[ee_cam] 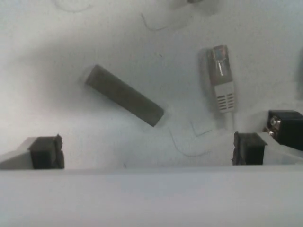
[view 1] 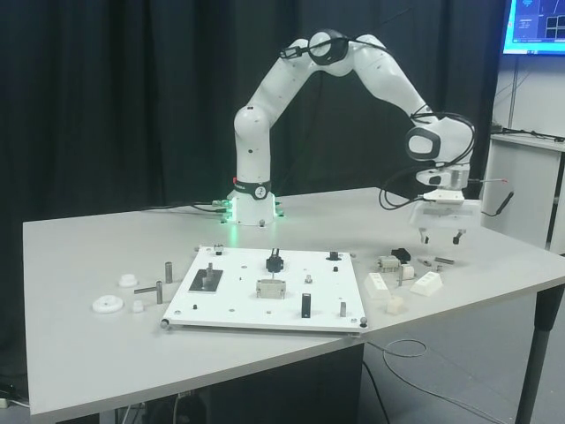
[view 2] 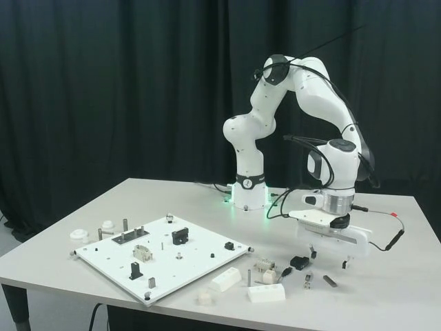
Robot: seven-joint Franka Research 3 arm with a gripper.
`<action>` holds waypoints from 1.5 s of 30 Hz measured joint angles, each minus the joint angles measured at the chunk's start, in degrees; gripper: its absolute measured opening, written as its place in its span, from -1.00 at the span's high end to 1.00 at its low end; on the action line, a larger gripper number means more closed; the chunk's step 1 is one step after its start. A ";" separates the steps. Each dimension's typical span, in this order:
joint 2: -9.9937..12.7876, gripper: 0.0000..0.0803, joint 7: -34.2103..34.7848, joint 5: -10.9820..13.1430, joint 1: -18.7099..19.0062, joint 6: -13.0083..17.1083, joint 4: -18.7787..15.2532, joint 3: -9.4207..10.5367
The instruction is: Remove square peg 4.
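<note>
A grey square peg [ee_cam: 124, 96] lies flat on the grey table, apart from the white board [view 1: 238, 305]. My gripper [ee_cam: 147, 150] hangs open a little above it, with nothing between its black fingertips [ee_cam: 46, 152]. From the first room view, the gripper [view 1: 440, 237] is over the table's right side, and the peg [view 1: 443, 261] rests just below it. The second room view shows the peg [view 2: 331, 281] on the table just in front of the gripper [view 2: 329, 258].
A cable plug [ee_cam: 221, 78] and a black connector [ee_cam: 284, 127] lie close to the peg. White blocks [view 1: 426, 283] and small parts sit between the gripper and the board. The board carries several upright pegs and fixtures. White gears [view 1: 109, 305] lie at the far left.
</note>
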 joint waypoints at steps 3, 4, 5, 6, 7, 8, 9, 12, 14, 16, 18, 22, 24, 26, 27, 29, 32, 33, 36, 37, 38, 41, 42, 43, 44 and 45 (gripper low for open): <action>-0.39 -0.97 0.00 0.00 0.00 -1.07 0.46 -0.36; -0.51 -0.97 0.00 0.00 0.00 -1.39 0.61 -0.50; -0.62 -0.97 0.00 0.00 0.00 -1.76 0.74 -0.62; -0.75 -0.99 0.00 0.00 0.00 -2.16 0.88 -0.76; -0.88 -0.99 0.00 -0.01 0.00 -2.48 1.00 -0.88; -0.99 -0.99 0.00 -0.02 0.00 -2.77 1.09 -1.00; -1.11 -0.99 0.00 -0.02 0.00 -3.05 1.19 -1.11; -1.36 -0.99 0.00 -0.03 0.00 -3.54 1.41 -1.44; -1.55 -0.99 0.00 -0.04 0.00 -3.93 1.50 -1.61; -1.71 -0.99 0.00 -0.04 0.00 -4.28 1.61 -1.74; -1.79 -0.99 0.00 -0.04 0.00 -4.46 1.73 -1.87; -1.88 -0.99 0.00 -0.04 0.00 -4.62 1.87 -2.06; -1.89 -0.99 -0.01 -0.04 0.00 -4.70 1.91 -2.11; -1.90 -0.99 -0.07 -0.04 0.00 -4.76 1.95 -2.15; -1.91 -0.99 -0.17 -0.04 0.00 -4.78 1.97 -2.16; -1.91 -0.99 -0.33 -0.04 0.00 -4.82 2.00 -2.19; -1.91 -0.99 -0.34 -0.04 0.00 -4.84 2.04 -2.22; -1.91 -0.99 -0.34 -0.04 0.00 -4.84 2.05 -2.23; -1.91 -0.99 -0.34 -0.04 0.00 -4.85 2.06 -2.26; -1.91 -0.99 -0.34 -0.04 0.00 -4.84 2.06 -2.27; -1.91 -0.99 -0.34 -0.04 0.00 -4.85 2.06 -2.28; -1.91 -0.99 -0.34 -0.04 0.00 -4.85 2.07 -2.31; -1.91 -0.99 -0.34 -0.04 0.00 -4.84 2.07 -2.32; -1.91 -0.99 -0.34 -0.04 0.00 -4.85 2.07 -2.34; -1.91 -0.99 -0.34 -0.04 0.00 -4.84 2.07 -2.36; -1.91 -0.99 -0.34 -0.05 0.00 -4.85 2.07 -2.38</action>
